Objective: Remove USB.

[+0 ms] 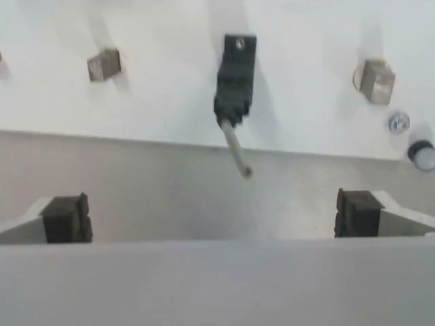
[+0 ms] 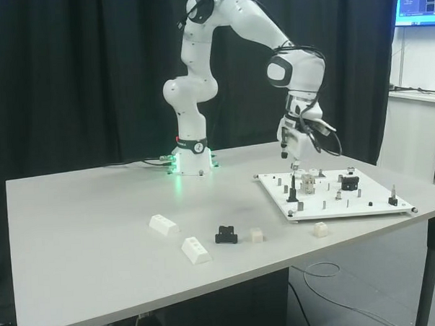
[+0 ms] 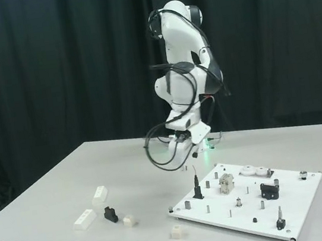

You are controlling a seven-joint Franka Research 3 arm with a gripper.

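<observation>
Wrist view showed the two black-padded fingers (image 1: 66,219) spread wide with nothing between them, the gripper (image 1: 211,217) hanging above the bare strip of grey table (image 1: 170,190) just off the edge of the white board (image 1: 163,88). At 12 o'clock from the gap stood the USB plug (image 1: 234,78), a black block seated on the board, its short grey cable stub (image 1: 236,151) reaching out past the board's edge toward the gripper. Two small grey blocks sat on the board, one at 10 o'clock (image 1: 104,64) and one at 2 o'clock (image 1: 376,80).

In the first room view the gripper (image 2: 292,157) hovered above the board's (image 2: 364,203) back left corner, clear of the parts standing there, and the USB plug (image 2: 292,194) rose near the board's left edge. Open table lay wide to the left of the board. Five loose pieces rested there: two white blocks (image 2: 163,224) (image 2: 196,250), one black piece (image 2: 226,235), and two small white cubes (image 2: 257,235) (image 2: 321,228).

The second room view showed what the wrist camera could not: the whole white arm (image 3: 183,63) bent over the board (image 3: 303,196), and the USB plug (image 3: 197,191) standing upright directly beneath the gripper (image 3: 183,166), apart from it. The same five loose pieces appeared at 9 o'clock from the board.
</observation>
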